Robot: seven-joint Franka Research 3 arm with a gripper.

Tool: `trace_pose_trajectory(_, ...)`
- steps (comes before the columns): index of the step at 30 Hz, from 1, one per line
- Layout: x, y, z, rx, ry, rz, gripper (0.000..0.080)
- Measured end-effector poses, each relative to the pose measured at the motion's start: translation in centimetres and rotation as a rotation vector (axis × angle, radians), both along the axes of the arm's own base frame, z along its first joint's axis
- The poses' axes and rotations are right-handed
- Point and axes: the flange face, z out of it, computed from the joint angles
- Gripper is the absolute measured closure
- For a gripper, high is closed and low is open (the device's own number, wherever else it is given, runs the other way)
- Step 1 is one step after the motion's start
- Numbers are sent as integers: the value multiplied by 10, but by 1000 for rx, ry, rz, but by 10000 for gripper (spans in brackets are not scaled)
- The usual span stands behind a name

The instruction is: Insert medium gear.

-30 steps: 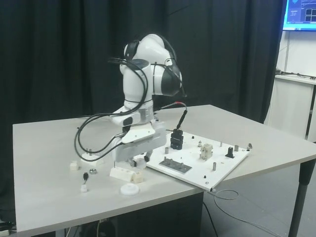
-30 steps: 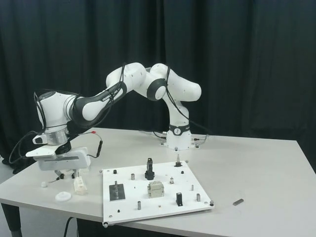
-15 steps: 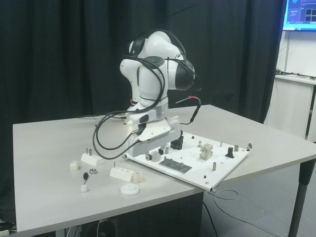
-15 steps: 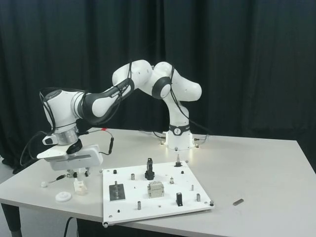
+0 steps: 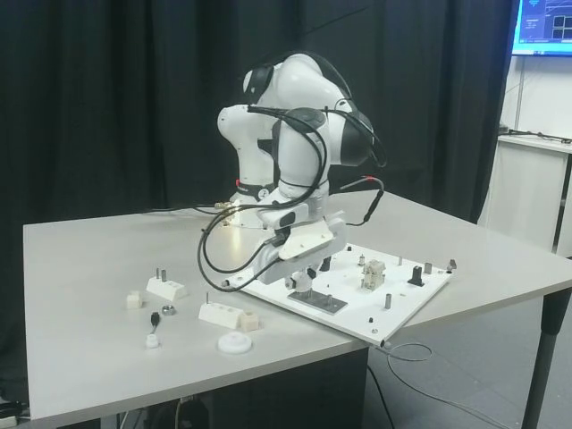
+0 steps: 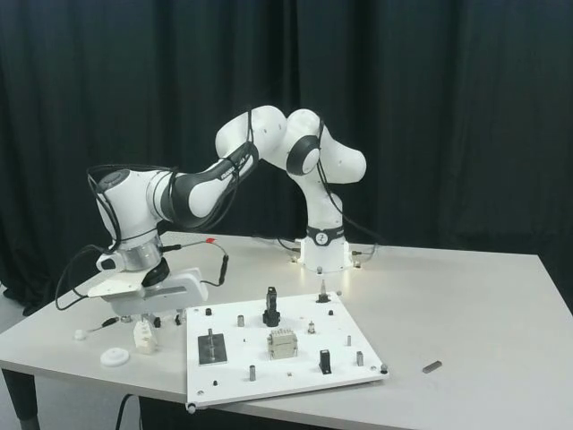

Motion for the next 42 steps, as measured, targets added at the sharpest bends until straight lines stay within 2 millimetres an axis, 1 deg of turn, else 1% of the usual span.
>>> trace_pose_trajectory(11,-5,26,-2,-14,29,-12,412)
trace_pose_trajectory(19,-16,37,-8,-38,34,-26,412)
trace_pose_trajectory(29,-39,50,-21,-68,-17,-33,412)
trace_pose_trajectory(42,-78,68,-22,-120,-160,-42,413)
